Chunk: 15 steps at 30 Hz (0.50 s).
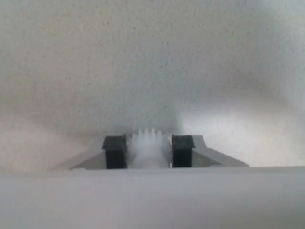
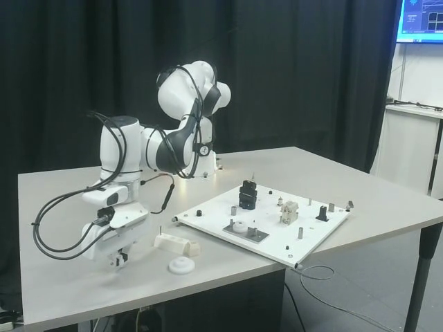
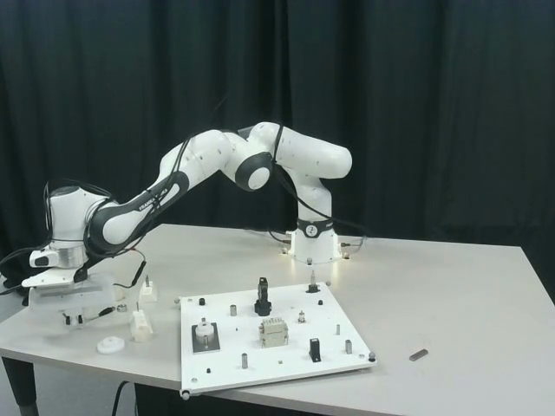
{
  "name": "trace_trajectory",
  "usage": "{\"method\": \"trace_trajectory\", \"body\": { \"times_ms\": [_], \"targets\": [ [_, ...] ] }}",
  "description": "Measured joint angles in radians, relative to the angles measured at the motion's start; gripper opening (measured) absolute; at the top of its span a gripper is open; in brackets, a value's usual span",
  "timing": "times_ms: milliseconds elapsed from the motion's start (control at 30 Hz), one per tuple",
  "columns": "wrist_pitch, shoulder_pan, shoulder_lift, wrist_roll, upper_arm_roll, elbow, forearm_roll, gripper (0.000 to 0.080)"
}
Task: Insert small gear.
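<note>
One white small gear [image 1: 149,143] clamped between the two black fingertips of the hand [image 1: 148,151], teeth visible above the pads. Hand [image 2: 118,259] low over the grey table [image 2: 62,207], at the far end from the white assembly board [image 2: 277,242], arm [image 3: 199,169] stretched out from its base. Just beside the hand: a white holder block [image 2: 176,243] and a larger white gear [image 2: 181,265] lying flat on the table. On the board: another white gear [image 2: 239,227] seated on a grey plate, plus black fixtures [image 2: 247,196].
</note>
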Motion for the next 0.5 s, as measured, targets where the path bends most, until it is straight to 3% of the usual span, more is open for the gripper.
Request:
{"method": "trace_trajectory", "body": {
  "times_ms": [500],
  "targets": [
    [-0.029, 0.000, -0.001, 0.018, -0.001, 0.022, 0.003, 0.0197]
  ]
}}
